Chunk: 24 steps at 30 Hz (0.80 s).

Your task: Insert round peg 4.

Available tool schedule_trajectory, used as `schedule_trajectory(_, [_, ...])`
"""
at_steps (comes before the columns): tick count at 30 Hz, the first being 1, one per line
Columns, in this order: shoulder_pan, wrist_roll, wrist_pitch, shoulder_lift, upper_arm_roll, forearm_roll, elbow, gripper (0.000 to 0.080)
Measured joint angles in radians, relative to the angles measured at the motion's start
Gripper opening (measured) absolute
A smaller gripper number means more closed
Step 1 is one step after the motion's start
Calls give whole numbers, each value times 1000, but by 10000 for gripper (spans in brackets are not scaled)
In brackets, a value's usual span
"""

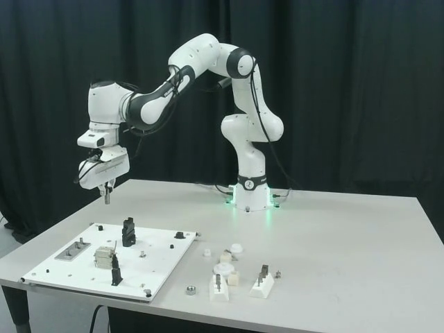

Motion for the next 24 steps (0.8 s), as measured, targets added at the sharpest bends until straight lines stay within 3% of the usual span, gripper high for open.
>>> schedule_trajectory(12, [-5, -106, 75, 1, -58, 101, -81, 143])
schedule_trajectory(19, [-17, -207, 156, 18, -60, 191, -135, 143])
schedule_trajectory(24, [-21, -277, 212, 53, -60, 258, -156, 143])
